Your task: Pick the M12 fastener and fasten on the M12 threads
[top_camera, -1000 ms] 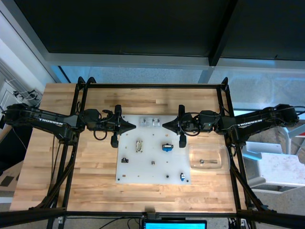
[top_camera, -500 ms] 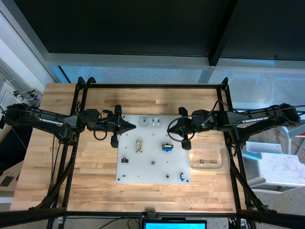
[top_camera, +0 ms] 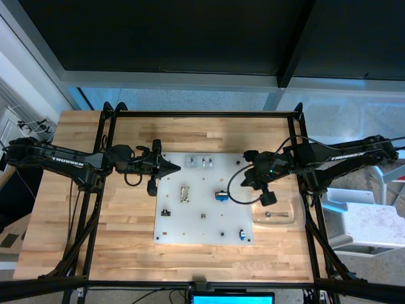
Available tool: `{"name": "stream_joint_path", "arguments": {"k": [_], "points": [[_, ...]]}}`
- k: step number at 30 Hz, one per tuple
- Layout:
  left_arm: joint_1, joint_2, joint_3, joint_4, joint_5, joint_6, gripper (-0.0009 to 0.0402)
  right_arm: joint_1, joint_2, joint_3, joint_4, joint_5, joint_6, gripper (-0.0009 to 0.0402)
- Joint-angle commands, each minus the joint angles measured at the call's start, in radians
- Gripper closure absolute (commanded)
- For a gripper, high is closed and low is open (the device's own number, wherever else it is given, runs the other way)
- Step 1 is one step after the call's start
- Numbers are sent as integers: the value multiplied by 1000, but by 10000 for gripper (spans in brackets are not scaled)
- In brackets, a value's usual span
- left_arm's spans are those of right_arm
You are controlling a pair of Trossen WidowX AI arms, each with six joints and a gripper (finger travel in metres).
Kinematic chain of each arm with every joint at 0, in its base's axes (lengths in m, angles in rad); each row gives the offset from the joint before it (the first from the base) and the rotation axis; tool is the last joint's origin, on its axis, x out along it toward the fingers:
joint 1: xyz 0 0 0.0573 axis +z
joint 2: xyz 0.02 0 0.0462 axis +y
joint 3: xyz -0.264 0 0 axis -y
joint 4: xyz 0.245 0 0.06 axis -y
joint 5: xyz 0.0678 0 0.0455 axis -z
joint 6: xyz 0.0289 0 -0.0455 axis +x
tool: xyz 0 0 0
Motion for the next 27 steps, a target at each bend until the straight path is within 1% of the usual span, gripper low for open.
{"name": "stream_joint_path", "arguments": {"k": [1,8,11,17,21,27], "points": [[0,0,0,1,0,0,393,14,8,25,-109,1,-25,393],[0,0,0,1,0,0,393,56,17,45,-274,3,-81,393],[0,0,0,1,0,0,393,88,17,45,-341,3,-106,393],[0,0,0,1,0,0,393,162,17,45,-440,4,-124,393],[0,0,0,1,0,0,393,202,18,43,-474,2,-126,393],[0,0,0,1,0,0,393,265,37,43,-532,1,-157,393]]}}
